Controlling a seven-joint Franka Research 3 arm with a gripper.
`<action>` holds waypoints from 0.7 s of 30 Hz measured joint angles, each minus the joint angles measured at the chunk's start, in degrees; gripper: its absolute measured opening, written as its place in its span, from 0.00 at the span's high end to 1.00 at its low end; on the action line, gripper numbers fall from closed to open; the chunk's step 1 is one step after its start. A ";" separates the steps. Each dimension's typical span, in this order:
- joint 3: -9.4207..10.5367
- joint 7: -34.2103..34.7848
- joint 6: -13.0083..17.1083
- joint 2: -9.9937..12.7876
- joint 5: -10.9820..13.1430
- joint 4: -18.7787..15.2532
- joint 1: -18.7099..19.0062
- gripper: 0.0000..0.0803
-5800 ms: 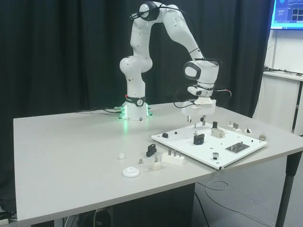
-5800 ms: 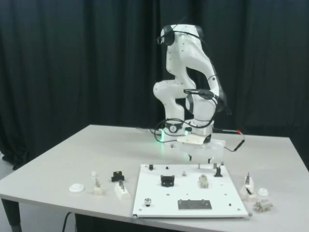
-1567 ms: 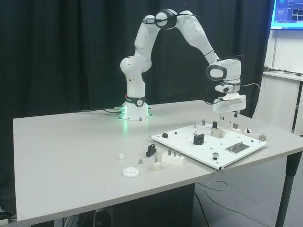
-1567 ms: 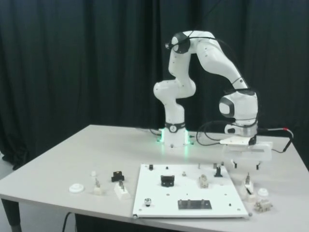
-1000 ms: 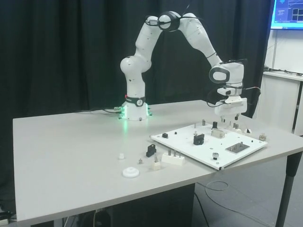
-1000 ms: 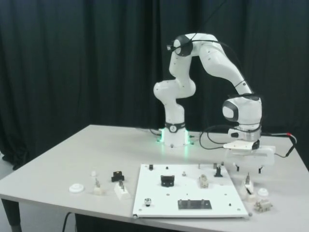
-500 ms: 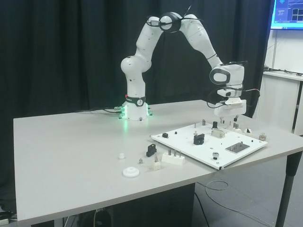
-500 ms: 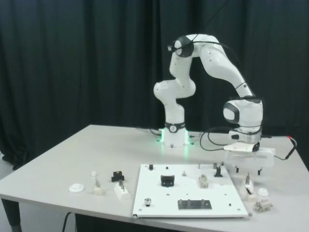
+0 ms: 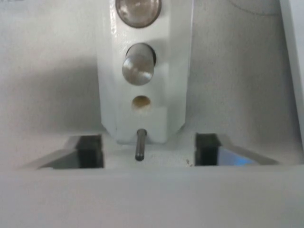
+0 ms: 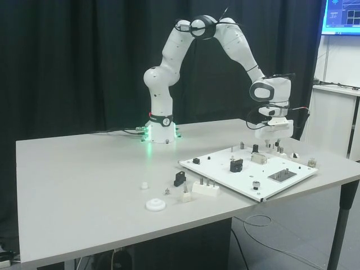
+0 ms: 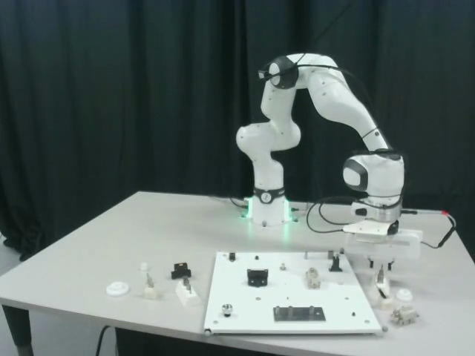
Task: Pick round peg 1.
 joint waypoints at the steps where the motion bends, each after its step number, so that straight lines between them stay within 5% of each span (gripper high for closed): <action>1: -0.04 0.00 -0.01 0.02 -0.01 0.04 0.00 0.32; 2: -0.08 0.00 -0.02 0.05 -0.03 0.09 0.00 0.55; 10: -0.21 0.00 -0.05 0.08 -0.04 0.23 0.00 0.55; 11: -0.21 0.00 -0.05 0.08 -0.04 0.25 0.00 0.93; 21: -0.21 0.09 -0.34 0.07 -0.04 0.69 0.02 0.98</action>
